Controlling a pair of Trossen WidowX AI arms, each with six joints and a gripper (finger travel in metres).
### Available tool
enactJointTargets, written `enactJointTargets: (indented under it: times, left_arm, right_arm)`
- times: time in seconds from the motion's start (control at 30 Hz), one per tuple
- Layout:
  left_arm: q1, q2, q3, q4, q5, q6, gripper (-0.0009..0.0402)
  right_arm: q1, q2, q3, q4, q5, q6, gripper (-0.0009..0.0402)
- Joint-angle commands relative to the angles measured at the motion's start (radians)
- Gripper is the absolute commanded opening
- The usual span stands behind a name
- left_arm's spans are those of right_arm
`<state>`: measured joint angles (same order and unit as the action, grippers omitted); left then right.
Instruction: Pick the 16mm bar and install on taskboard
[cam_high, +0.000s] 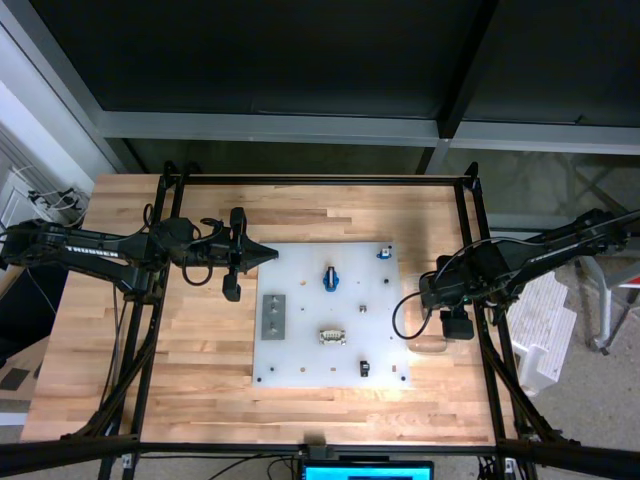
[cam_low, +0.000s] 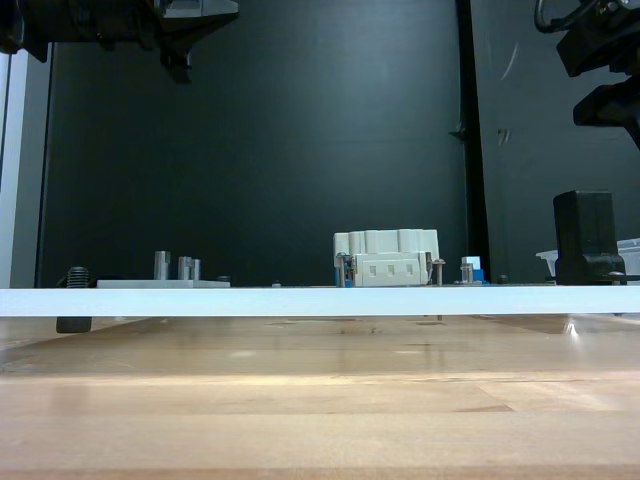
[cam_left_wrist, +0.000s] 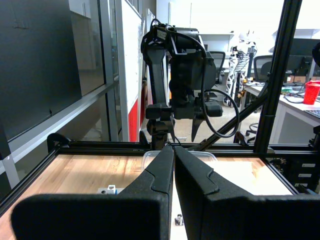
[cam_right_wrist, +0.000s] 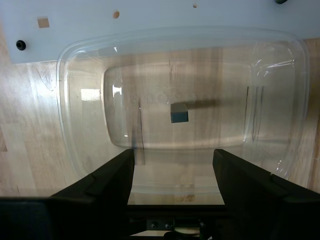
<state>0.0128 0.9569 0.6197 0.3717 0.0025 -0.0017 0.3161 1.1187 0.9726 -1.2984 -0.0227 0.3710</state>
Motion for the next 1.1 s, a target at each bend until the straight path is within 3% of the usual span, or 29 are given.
enactJointTargets:
  times: [0.03, 1.1]
  left_arm:
    - [0.0, 0.0, 0.0, 0.0, 0.0, 0.0, 0.0001]
    - [0.0, 0.0, 0.0, 0.0, 0.0, 0.0, 0.0001]
  right_arm:
    - [0.002, 0.011, 0.0, 0.001, 0.002, -0.013, 0.0237]
    - [0.006, 0.049, -0.085, 0.071, 0.034, -0.084, 0.024]
